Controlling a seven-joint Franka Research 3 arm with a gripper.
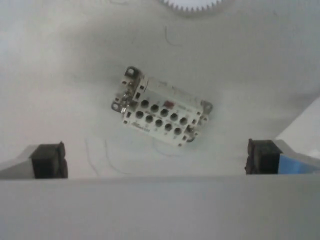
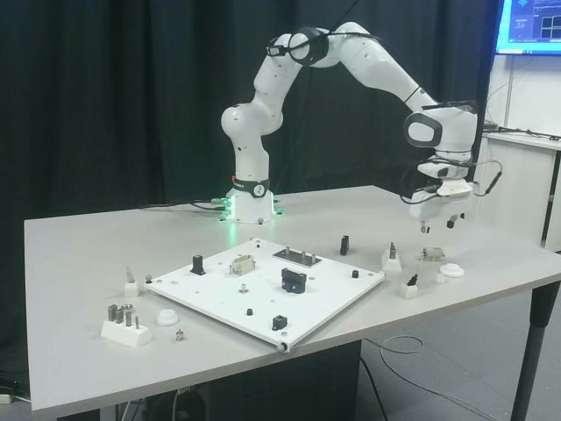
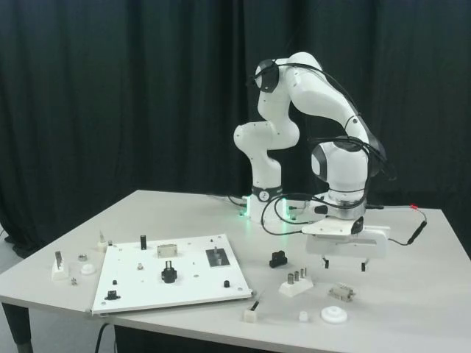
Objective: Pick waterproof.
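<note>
The waterproof connector [image 1: 160, 112] is a small white block with two rows of dark round holes and metal clips at its ends. It lies flat on the grey table, tilted relative to my fingers. My gripper [image 1: 155, 159] hangs open above it, with the black fingertips [image 1: 49, 161] wide apart and nothing between them. In the first room view the gripper [image 2: 437, 224] hovers a short way over the connector [image 2: 430, 255] near the table's right edge. The second room view shows the same gap between gripper [image 3: 344, 265] and connector [image 3: 341, 293].
A white toothed gear [image 2: 452, 271] lies close beside the connector, also seen as the gear [image 3: 333, 315] and the gear [image 1: 192, 4]. A small white holder with pins [image 3: 297, 284] and a black part [image 3: 277, 258] stand nearby. The white assembly board [image 2: 263, 289] fills the table's middle.
</note>
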